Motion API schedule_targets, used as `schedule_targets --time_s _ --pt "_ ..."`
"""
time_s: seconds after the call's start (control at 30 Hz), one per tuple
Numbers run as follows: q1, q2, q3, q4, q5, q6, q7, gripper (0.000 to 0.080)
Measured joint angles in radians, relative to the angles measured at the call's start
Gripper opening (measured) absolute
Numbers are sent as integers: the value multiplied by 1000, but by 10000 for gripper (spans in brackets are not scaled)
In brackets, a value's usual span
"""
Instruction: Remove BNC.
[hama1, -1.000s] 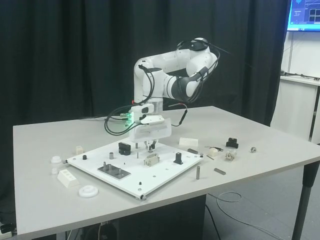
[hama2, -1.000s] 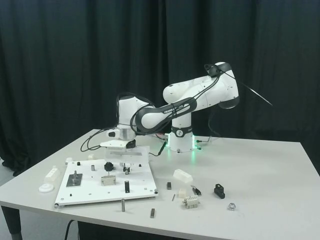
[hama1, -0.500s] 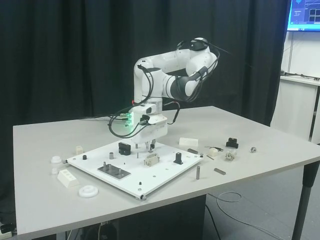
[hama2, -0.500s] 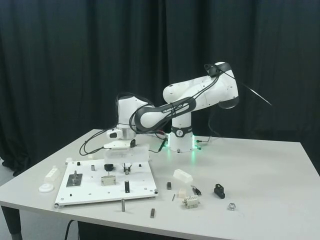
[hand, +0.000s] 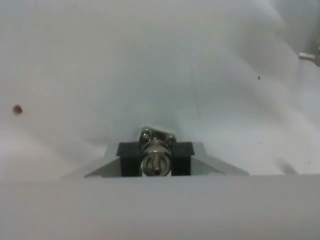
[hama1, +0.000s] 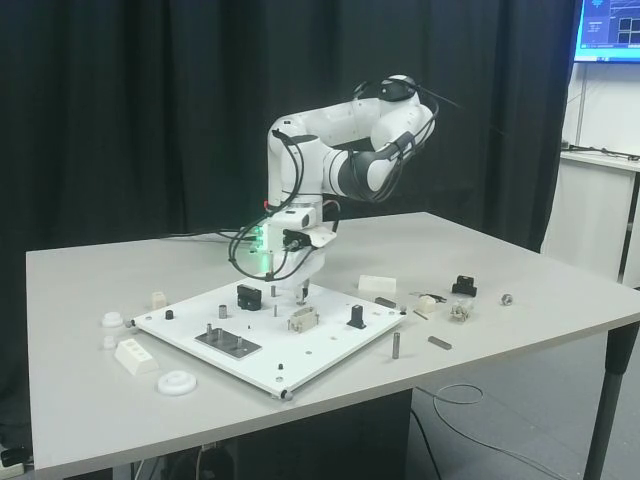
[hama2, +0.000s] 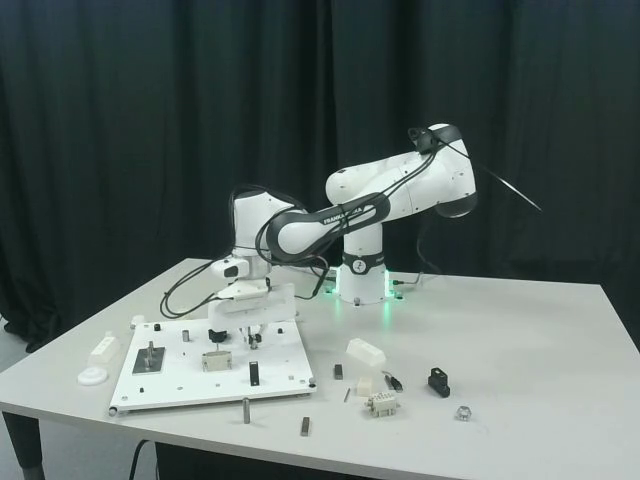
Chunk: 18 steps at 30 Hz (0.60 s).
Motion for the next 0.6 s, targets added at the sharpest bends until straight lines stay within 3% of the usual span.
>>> schedule_targets --time_s 0.6 --pt "0 0 -1 0 0 -1 -109 121"
